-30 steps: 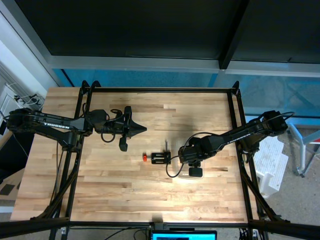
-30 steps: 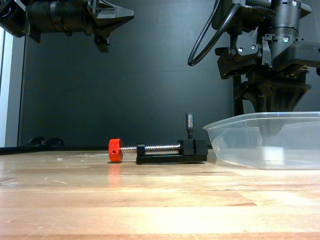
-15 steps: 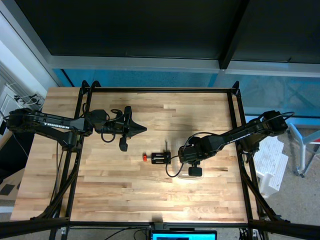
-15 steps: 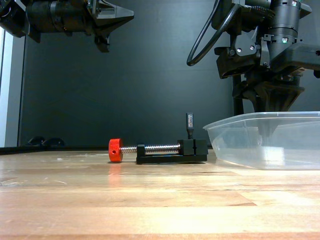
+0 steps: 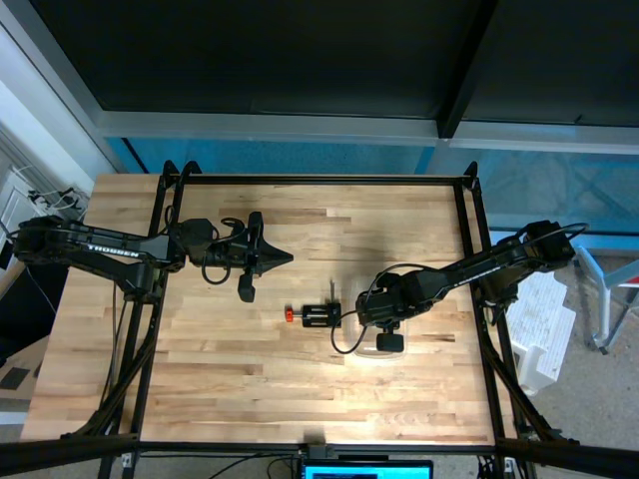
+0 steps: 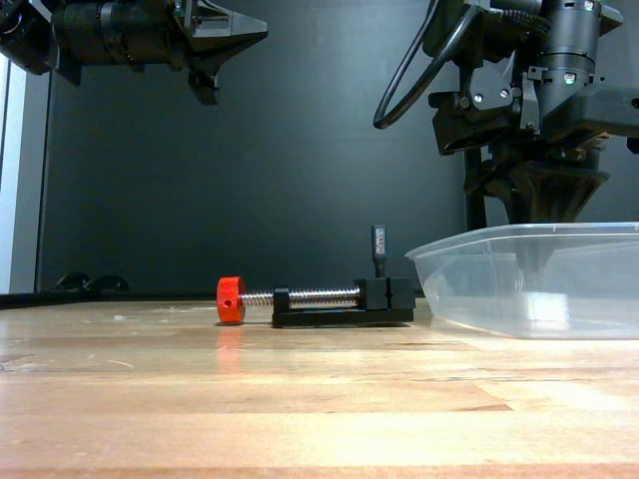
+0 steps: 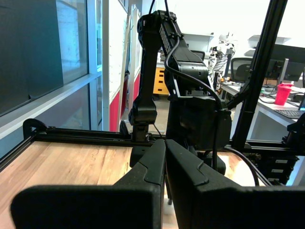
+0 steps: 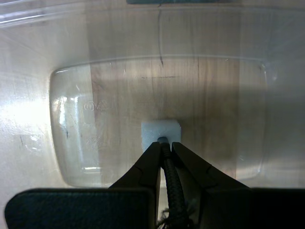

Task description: Pick the usb-c connector and install on the hub

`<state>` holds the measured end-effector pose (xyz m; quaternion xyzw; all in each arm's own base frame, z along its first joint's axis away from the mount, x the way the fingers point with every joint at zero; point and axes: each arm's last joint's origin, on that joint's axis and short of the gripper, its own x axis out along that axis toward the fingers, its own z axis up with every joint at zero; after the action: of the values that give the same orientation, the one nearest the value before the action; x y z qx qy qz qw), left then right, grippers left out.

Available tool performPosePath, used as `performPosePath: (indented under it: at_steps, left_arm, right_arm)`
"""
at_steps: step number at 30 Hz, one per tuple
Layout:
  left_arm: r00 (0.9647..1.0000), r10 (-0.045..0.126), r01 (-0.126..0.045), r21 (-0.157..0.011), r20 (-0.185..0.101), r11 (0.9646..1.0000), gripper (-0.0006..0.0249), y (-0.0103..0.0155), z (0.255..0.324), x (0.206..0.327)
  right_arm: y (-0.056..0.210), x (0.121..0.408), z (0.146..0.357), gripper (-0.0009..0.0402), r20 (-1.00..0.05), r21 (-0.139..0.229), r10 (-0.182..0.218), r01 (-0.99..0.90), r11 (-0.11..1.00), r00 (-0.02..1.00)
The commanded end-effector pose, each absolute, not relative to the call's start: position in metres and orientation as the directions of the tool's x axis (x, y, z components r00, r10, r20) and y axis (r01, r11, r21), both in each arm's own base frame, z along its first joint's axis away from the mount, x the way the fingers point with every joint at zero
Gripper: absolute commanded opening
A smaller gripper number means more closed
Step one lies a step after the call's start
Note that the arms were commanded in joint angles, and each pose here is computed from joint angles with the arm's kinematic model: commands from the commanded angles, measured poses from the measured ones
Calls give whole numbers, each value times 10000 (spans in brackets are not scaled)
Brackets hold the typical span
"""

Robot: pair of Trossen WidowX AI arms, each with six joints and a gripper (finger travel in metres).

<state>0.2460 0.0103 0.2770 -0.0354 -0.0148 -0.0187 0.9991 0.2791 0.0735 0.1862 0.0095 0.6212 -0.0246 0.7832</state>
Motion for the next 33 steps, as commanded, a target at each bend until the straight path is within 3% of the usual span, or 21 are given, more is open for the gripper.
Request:
performPosePath:
  at_steps: [1,14,22,27,33]
  left_arm:
    - [9989,-359,380,-702,310,9968,0,104,2770,2460]
    - [9989,-359,380,-702,310,9968,0,104,2770,2460]
    - [9989,-363,384,-702,310,9968,0,103,2770,2460]
    - [9989,-363,384,-702,310,9968,0,103,2770,2460]
    - [9989,-359,380,-702,310,9968,0,104,2770,2460]
  right_arm:
    - [728,2777,1901,0,-9711,-133,-253,522,9985,2373]
    - [671,2761,2131,0,-9632,-68,-217,564,9984,2680]
    - [620,2869,2424,0,-9503,-55,-208,500,9987,3108]
    - [584,2926,2606,0,-9331,-448,-689,760,9961,3531]
    - [553,3014,2698,0,-9223,-131,-651,1377,9904,3808]
